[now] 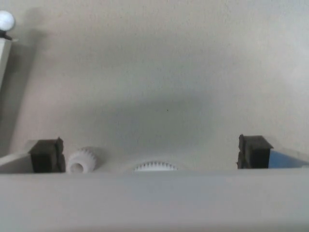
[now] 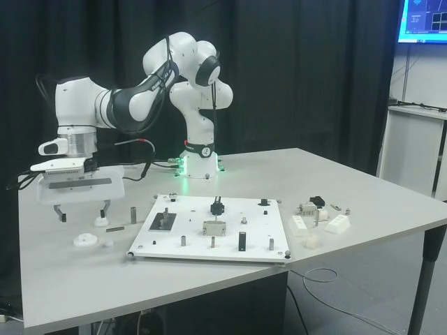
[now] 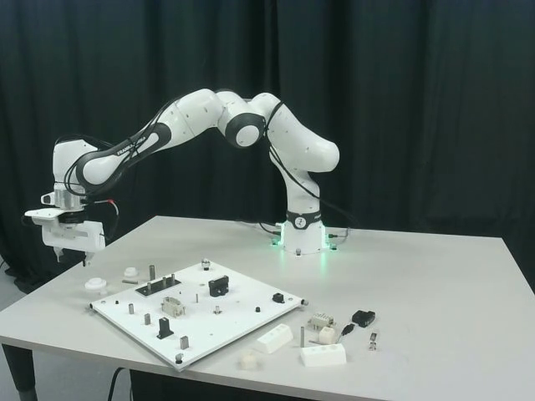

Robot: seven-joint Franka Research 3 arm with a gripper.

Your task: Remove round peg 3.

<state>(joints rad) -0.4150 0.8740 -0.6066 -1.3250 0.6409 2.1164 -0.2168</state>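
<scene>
Hovering wide open and empty, the gripper (image 1: 149, 154) hangs just above two white gears (image 1: 155, 166) lying beside the white board (image 2: 216, 237).

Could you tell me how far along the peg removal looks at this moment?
Nothing visibly marks the removal as done or not done. The gripper is open and holds nothing, hovering over the grey table beside the white board, above two white gears. Several small pegs stand on the board and one upright peg stands off it; which is peg 3 cannot be told.
</scene>
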